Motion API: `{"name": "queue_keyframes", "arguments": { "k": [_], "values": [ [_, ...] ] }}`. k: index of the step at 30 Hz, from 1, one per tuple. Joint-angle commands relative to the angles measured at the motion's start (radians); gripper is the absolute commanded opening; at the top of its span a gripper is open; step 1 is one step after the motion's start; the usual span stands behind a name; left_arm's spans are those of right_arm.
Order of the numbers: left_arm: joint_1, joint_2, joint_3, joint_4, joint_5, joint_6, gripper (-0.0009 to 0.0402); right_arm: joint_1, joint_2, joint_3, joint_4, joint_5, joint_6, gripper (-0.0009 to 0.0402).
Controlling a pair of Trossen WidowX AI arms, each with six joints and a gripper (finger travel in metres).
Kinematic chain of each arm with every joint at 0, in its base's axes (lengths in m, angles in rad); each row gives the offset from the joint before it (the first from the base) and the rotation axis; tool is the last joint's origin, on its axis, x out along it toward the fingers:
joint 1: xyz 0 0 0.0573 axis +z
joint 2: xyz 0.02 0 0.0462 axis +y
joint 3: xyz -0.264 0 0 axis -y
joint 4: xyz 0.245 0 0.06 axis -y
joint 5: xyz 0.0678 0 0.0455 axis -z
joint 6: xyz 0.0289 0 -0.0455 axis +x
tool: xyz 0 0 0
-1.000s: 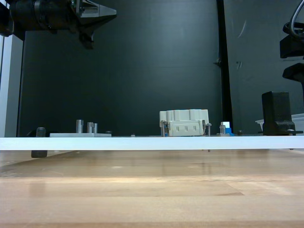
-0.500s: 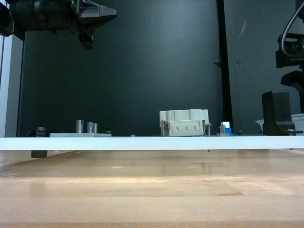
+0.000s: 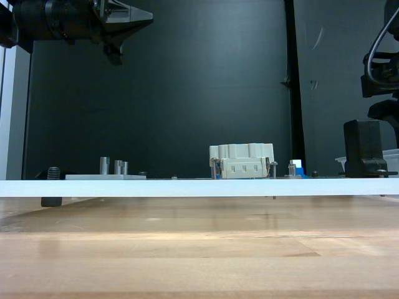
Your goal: Pick the USB connector and install on taskboard
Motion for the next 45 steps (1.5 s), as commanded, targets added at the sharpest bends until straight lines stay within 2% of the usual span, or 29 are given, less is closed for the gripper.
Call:
{"name": "queue_keyframes", "arguments": {
  "k": [1, 8, 13, 22, 45],
  "values": [
    [0.0, 0.0, 0.0, 0.0, 0.0, 0.0, 0.0, -0.006, 0.001, 0.0, 0.001, -0.002, -0.001, 0.0119],
    [0.0, 0.0, 0.0, 0.0, 0.0, 0.0, 0.0, -0.012, 0.001, 0.0, 0.003, -0.003, -0.004, 0.0097],
    [0.0, 0.0, 0.0, 0.0, 0.0, 0.0, 0.0, -0.013, 0.001, 0.0, 0.004, -0.016, -0.005, 0.0064],
    [0.0, 0.0, 0.0, 0.0, 0.0, 0.0, 0.0, -0.014, 0.001, 0.0, 0.002, -0.018, -0.006, -0.0003],
    [0.0, 0.0, 0.0, 0.0, 0.0, 0.0, 0.0, -0.014, -0.018, 0.011, -0.009, -0.027, -0.018, 0.0]
  ]
}}
